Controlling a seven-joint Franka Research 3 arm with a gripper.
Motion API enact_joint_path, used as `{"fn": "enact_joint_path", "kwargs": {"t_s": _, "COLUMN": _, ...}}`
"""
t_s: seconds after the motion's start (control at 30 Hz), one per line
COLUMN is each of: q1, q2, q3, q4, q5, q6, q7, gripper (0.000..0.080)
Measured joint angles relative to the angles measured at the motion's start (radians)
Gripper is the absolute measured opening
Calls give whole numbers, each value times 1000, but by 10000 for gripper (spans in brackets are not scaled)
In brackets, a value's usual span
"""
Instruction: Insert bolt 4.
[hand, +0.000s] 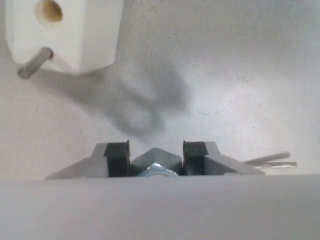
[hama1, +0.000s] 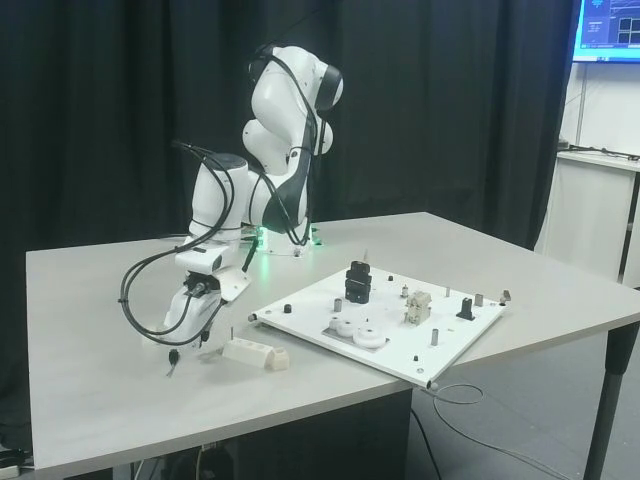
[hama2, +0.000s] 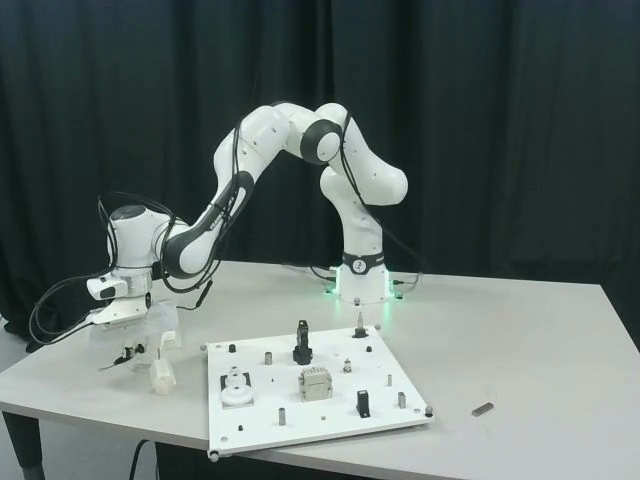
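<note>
1. Bolt 4 (hand: 156, 171) appears to sit between the black fingertip pads of the gripper (hand: 156, 159); in the wrist view a metal hexagonal head shows there, pinched on both sides, so the pincer is narrow and holding it.
2. That places the bolt off the white board (hama1: 455, 340), low over the grey table (hama1: 100, 390), beside the white holder block (hama1: 254, 353).
3. One grey pin (hand: 34, 63) sticks out of the block's side, and a round hole (hand: 49, 11) shows in its top.
4. To do this step well, I judge the arm should lift straight up before travelling, so the bolt's shank clears the block, then keep the bolt upright on the way to the board.
5. Which board hole is meant for it cannot be told from here.
6. The arm (hama2: 250, 170) reaches far out from its base, elbow high, forearm sloping down, wrist pointing at the table.
</note>
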Motion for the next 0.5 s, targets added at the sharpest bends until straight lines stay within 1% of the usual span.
{"fn": "enact_joint_path", "kwargs": {"t_s": 0.2, "q1": 0, "q2": 0, "q3": 0, "q4": 24, "q5": 0, "q6": -36, "q7": 7, "gripper": 225}}
{"fn": "enact_joint_path", "kwargs": {"t_s": 0.5, "q1": 0, "q2": 0, "q3": -1, "q4": 39, "q5": 0, "q6": -57, "q7": 18, "gripper": 225}}
